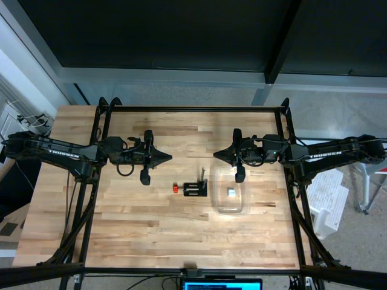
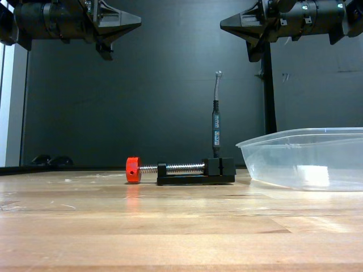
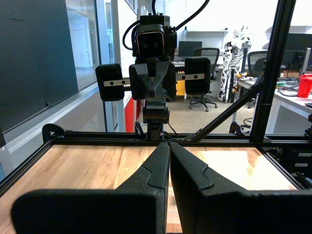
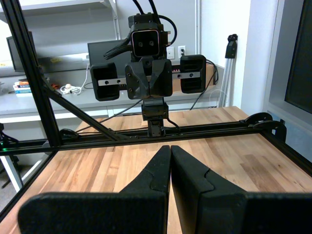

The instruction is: Remove the USB-C connector from taskboard and place in the container

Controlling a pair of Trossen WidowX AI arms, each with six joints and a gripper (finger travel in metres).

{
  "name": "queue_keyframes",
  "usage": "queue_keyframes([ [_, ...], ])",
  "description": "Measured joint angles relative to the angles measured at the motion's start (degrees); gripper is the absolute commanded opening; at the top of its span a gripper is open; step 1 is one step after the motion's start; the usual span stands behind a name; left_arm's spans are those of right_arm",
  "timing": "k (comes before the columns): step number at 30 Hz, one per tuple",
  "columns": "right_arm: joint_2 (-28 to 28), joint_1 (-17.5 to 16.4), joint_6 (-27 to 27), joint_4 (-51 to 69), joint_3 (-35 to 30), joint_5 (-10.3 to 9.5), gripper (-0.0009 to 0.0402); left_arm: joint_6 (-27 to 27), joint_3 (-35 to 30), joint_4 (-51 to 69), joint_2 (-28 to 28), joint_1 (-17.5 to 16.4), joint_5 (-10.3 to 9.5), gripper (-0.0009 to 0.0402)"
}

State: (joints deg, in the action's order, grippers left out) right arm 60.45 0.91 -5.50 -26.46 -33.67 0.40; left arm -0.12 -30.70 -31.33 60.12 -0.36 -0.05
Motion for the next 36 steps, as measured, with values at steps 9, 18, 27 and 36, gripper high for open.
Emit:
queue_keyframes([
  [9,0.0,0.0,0.0,0.0,0.0,0.02,0.0000,0.0,0.0,0.0,0.0,0.0,0.00,0.0000],
  [18,0.0,-0.2,0.2,6.3,-1.4,-1.60,0.0000,0.0,0.0,0.0,0.0,0.0,0.02,0.0000],
  [27,0.3,-2.8,0.5,30.6,-9.7,-2.19,0.0000,0.0,0.0,0.0,0.0,0.0,0.00,0.0000],
  [36,4.8,-3.6,1.4,52.2,-18.0,-1.97,0.0000,0.0,0.0,0.0,0.0,0.0,0.02,0.0000],
])
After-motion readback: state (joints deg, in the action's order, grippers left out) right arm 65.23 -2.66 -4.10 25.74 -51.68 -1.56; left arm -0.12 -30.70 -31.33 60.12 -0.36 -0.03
